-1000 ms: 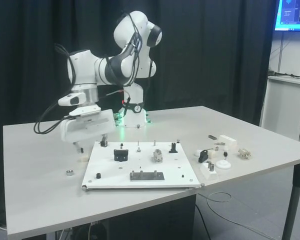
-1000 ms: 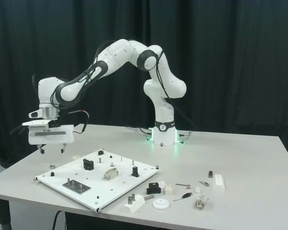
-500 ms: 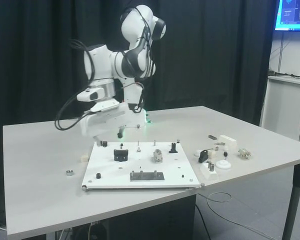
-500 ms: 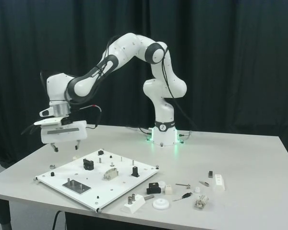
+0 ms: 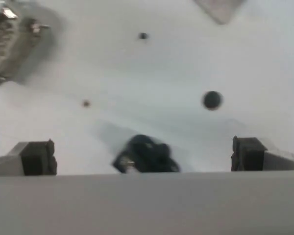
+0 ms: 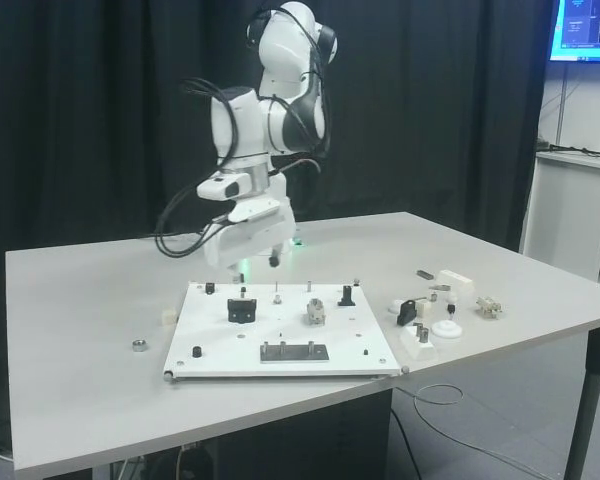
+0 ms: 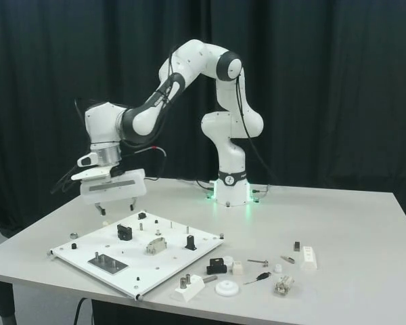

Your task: Remove round peg 2.

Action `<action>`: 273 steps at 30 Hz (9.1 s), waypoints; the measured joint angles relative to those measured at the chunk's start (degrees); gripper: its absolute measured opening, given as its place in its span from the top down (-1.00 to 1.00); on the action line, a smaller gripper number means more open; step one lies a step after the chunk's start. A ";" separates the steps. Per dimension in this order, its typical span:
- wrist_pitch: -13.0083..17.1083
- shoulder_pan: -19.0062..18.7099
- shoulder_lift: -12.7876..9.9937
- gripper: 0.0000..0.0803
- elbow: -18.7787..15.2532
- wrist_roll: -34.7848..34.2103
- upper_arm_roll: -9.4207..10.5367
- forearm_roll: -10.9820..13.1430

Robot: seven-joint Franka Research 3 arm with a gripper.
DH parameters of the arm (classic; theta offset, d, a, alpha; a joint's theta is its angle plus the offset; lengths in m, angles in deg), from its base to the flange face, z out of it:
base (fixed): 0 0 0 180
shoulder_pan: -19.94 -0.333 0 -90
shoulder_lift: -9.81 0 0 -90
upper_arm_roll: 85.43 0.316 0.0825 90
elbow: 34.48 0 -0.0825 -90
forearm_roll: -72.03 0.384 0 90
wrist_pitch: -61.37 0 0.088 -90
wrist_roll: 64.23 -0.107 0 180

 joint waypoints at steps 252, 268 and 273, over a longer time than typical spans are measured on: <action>18.33 -16.80 11.96 0.84 -32.56 -64.89 4.26 -11.29; 16.91 -16.80 12.90 0.84 -32.31 -64.07 3.79 -11.37; 16.32 -16.79 13.37 0.84 -32.19 -64.00 3.57 -11.59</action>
